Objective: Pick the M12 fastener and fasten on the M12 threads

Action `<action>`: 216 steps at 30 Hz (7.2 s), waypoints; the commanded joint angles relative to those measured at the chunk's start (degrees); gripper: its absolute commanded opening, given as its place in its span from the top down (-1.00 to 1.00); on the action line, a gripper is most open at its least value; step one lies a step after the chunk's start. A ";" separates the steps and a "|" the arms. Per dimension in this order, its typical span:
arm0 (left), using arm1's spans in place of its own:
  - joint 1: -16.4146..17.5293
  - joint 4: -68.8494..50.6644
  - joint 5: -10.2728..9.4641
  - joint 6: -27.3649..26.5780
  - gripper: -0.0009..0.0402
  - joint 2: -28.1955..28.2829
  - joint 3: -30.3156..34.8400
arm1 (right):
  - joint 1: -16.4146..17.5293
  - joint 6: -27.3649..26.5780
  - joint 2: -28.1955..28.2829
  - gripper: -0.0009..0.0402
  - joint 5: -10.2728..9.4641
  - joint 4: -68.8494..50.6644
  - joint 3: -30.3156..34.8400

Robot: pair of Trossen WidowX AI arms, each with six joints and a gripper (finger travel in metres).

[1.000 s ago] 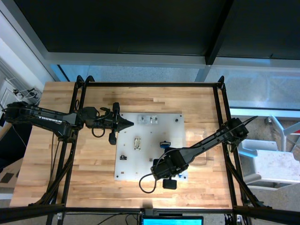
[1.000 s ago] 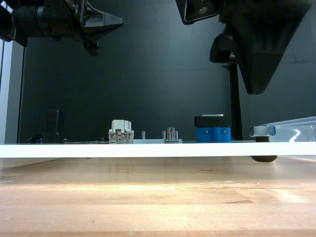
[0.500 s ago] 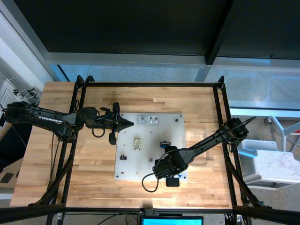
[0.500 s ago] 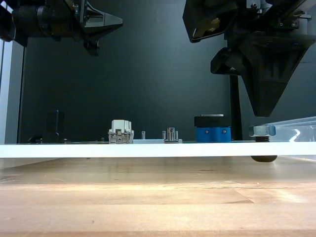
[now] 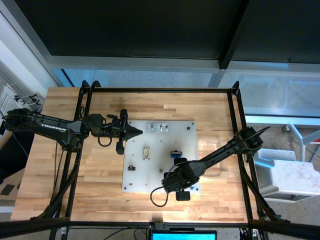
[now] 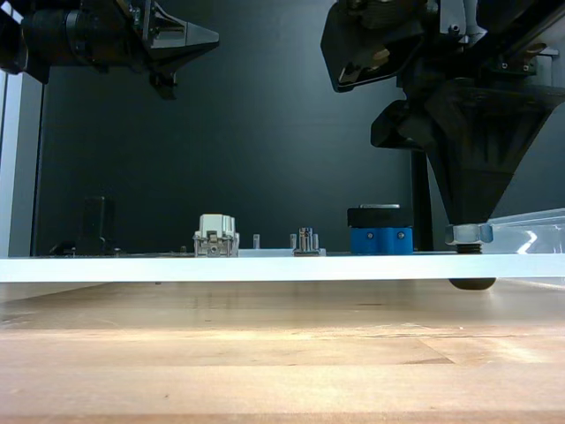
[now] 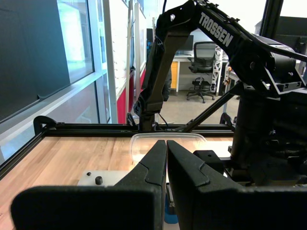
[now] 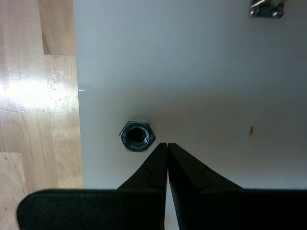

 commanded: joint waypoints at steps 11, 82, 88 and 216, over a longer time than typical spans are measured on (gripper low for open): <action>0.00 0.02 0.02 0.02 0.96 0.00 0.00 | 0.13 -2.29 -0.50 0.96 -16.46 0.04 0.02; 0.02 0.02 0.00 0.02 0.96 0.00 0.00 | -0.28 3.34 -1.99 0.96 0.48 3.37 -3.19; 0.02 0.02 0.00 0.02 0.96 0.00 0.00 | -0.24 3.30 -1.99 0.96 -0.11 3.45 -3.19; 0.00 0.02 0.00 0.02 0.96 0.00 0.00 | 0.44 7.43 -2.75 0.96 -18.58 10.62 -5.70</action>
